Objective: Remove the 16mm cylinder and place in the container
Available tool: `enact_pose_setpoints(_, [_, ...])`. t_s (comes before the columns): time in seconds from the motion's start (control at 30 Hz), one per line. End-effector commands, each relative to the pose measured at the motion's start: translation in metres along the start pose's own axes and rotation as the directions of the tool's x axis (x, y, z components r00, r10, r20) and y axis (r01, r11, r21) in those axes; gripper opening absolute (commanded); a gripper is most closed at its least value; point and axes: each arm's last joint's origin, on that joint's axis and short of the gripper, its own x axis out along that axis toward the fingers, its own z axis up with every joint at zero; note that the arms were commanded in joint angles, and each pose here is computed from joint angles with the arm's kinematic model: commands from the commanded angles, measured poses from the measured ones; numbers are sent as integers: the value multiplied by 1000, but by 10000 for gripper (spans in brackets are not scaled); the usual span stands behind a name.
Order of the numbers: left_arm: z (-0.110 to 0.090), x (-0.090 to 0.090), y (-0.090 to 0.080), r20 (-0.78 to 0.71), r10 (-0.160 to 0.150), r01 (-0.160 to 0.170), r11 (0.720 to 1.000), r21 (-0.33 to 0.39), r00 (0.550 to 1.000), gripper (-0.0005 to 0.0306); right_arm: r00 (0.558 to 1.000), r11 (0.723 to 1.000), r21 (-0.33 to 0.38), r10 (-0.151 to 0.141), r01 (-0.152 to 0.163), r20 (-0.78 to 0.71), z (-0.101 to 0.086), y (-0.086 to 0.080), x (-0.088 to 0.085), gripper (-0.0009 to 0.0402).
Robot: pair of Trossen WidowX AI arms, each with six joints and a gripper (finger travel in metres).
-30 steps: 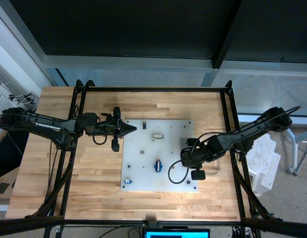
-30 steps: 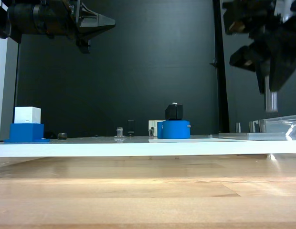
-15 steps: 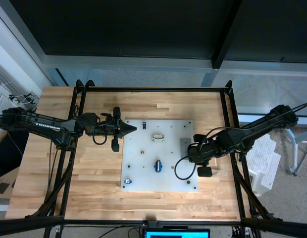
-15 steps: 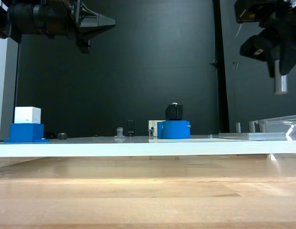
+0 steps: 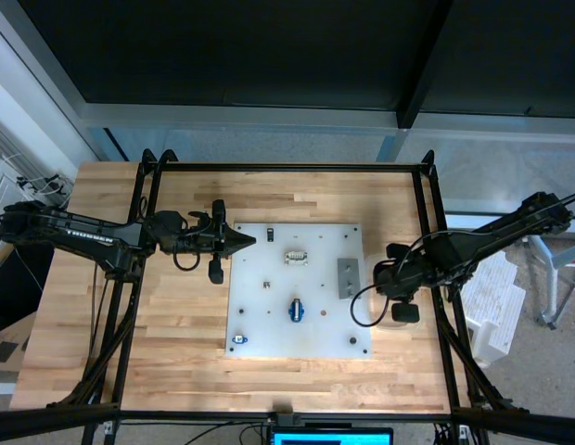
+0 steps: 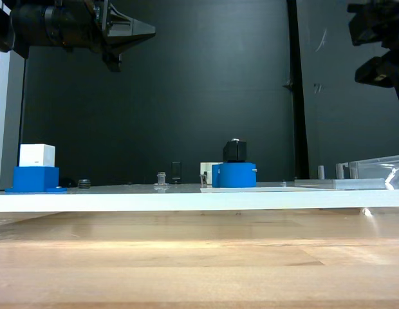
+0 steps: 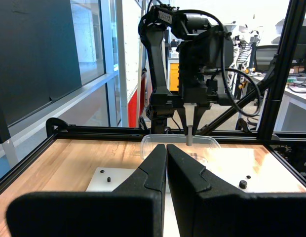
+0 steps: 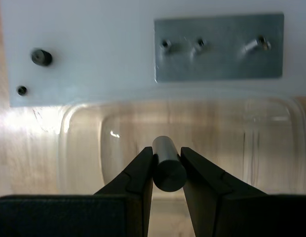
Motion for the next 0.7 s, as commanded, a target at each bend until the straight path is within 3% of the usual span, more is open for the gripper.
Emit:
enact_pose_setpoints(0.03, [0, 0, 0, 0, 0, 0, 1000, 0, 1000, 0, 1000, 1000, 7, -7, 7, -15, -5, -2, 2, 7])
enact_pose_setpoints(0.37, [0, 0, 0, 0, 0, 0, 1000, 0, 1000, 0, 999, 1000, 24, -20, 20, -30, -10, -4, 8, 72])
enact_pose_setpoints(0.5, [0, 0, 0, 0, 0, 0, 1000, 0, 1000, 0, 999, 998, 39, -40, 41, -25, -10, -4, 9, 107])
enact_pose_setpoints(0.7, [0, 0, 0, 0, 0, 0, 1000, 0, 1000, 0, 999, 998, 42, -41, 42, -25, -10, -4, 9, 151])
